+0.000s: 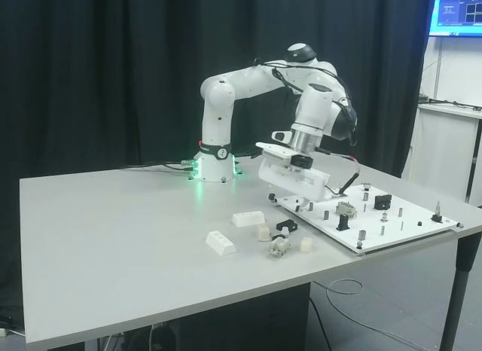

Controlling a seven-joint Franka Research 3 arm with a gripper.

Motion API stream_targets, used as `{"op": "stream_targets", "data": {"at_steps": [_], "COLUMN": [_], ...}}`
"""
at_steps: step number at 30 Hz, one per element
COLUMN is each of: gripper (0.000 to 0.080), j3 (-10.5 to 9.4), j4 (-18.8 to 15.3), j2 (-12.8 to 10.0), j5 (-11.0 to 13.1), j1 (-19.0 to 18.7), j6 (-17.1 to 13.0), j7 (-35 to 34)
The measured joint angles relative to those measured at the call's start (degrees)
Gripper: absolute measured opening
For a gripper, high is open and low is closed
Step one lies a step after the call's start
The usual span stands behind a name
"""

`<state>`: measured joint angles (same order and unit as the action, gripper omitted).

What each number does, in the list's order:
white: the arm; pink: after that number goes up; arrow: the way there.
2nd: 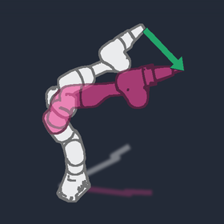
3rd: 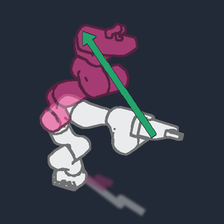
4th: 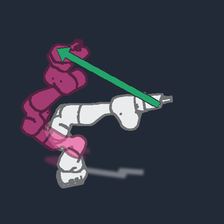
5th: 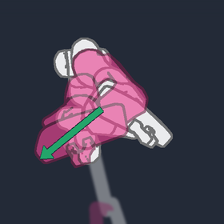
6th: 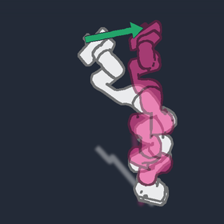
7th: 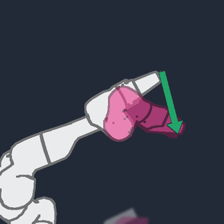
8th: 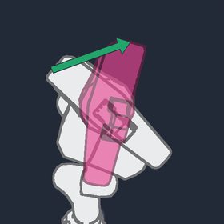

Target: Remove Ethernet.

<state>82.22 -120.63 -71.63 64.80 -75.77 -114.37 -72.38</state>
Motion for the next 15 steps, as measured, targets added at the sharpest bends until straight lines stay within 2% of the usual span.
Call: {"op": "stream_targets", "data": {"at_steps": [8,15], "gripper": [0.0800,0.0800], "j3": [0.00,0.06], "j4": [2.7,5.7], "j2": [0.7,1.3], "j5": [0.0,0.2], "j1": [-0.8,-1.8], "j6": [0.3,1.8], "j7": [0.2,0.2]}}
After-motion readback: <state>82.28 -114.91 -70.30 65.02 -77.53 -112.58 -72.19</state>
